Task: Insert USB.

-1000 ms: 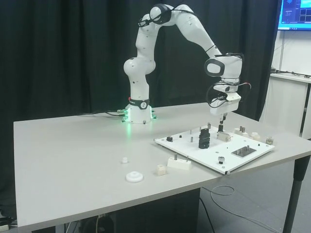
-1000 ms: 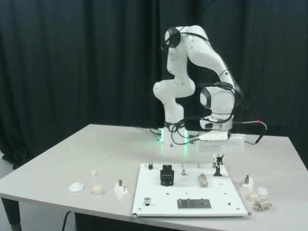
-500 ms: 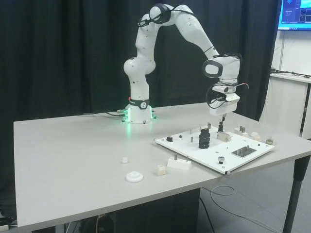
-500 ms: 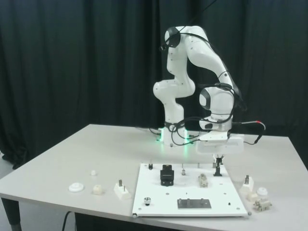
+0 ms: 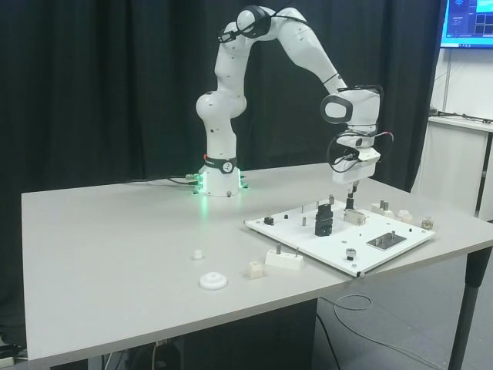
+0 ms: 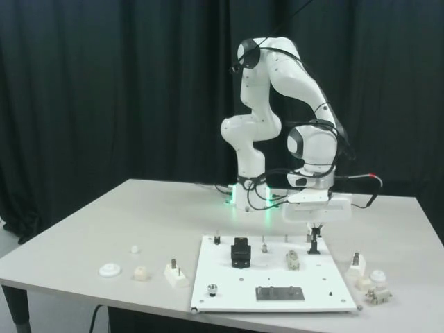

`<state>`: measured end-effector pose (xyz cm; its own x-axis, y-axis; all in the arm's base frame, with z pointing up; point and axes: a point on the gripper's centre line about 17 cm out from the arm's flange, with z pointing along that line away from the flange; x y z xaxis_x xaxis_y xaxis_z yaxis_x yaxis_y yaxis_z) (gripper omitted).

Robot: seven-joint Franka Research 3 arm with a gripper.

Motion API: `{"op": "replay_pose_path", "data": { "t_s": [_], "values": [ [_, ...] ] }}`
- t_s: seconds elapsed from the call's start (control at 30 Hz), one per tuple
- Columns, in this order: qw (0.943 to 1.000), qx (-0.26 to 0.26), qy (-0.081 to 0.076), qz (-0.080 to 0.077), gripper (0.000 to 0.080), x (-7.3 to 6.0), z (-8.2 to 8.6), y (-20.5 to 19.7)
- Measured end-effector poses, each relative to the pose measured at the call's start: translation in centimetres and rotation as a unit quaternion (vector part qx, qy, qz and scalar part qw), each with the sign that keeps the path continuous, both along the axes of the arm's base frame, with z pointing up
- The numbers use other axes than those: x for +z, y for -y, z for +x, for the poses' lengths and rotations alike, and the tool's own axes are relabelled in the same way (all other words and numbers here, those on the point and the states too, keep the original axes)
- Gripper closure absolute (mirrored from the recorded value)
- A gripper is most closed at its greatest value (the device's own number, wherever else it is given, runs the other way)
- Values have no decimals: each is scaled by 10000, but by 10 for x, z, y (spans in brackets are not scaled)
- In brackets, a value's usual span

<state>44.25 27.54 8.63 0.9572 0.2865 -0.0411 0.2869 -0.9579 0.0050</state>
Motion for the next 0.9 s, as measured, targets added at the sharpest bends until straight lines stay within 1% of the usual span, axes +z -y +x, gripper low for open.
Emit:
{"op": "replay_pose_path", "data": {
  "t_s": [0.23, 0.33, 0.37, 0.53, 0.57, 0.87, 0.9],
  "values": [
    [10000, 77, 8, 3, 732, 1, 0, 0],
    [10000, 77, 25, 15, 732, 3, 1, -1],
    [10000, 77, 37, 24, 643, 4, 2, -1],
    [9999, 75, 102, 73, 643, 15, 5, -4],
    [9999, 73, 114, 83, 235, 18, 6, -4],
    [9998, 49, 162, 116, 235, 42, 10, -2],
    [9998, 48, 165, 116, 16, 44, 10, -2]
  ]
}}
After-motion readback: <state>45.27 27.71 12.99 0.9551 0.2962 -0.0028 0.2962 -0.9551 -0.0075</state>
